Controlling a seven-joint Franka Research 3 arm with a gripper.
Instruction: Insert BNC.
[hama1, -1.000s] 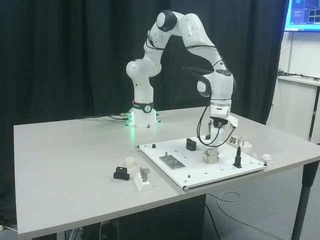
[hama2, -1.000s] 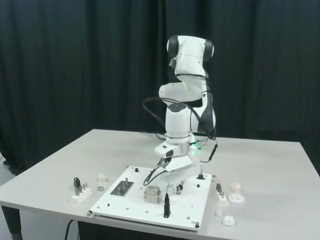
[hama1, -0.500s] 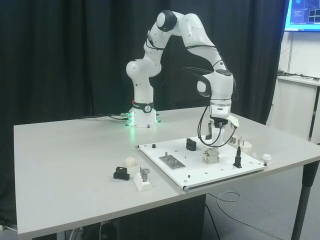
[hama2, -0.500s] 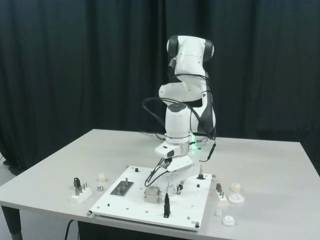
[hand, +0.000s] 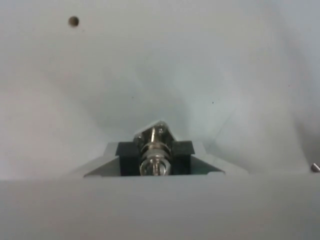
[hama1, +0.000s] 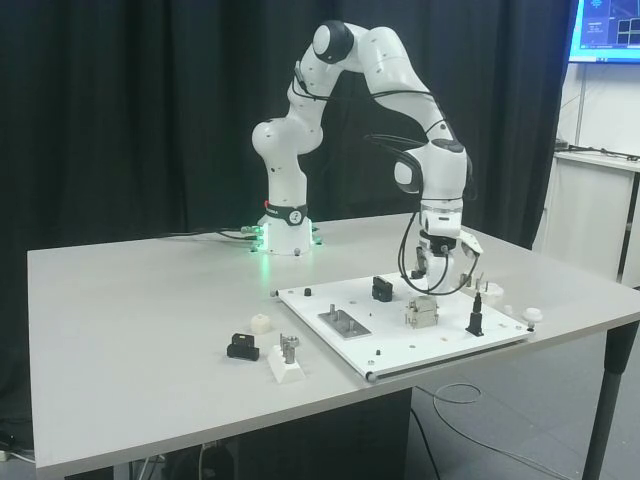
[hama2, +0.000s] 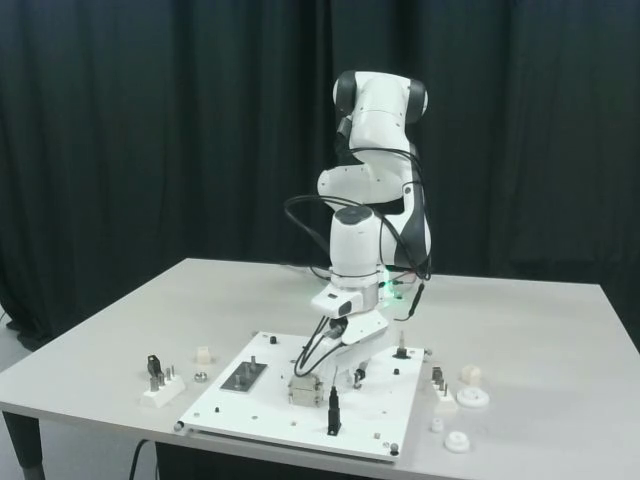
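The BNC plug (hand: 156, 152) is seen pinched in the pincer (hama1: 441, 272), hung just above the white board (hama1: 400, 322). Any tilt on descent, and it'd get jammed against the socket rim.

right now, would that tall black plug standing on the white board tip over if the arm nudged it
Probably. The black plug stands tall and narrow on the white board, so a sideways nudge near its top would likely topple it. It looks stiff rather than floppy. Whether it is fastened down is not visible.
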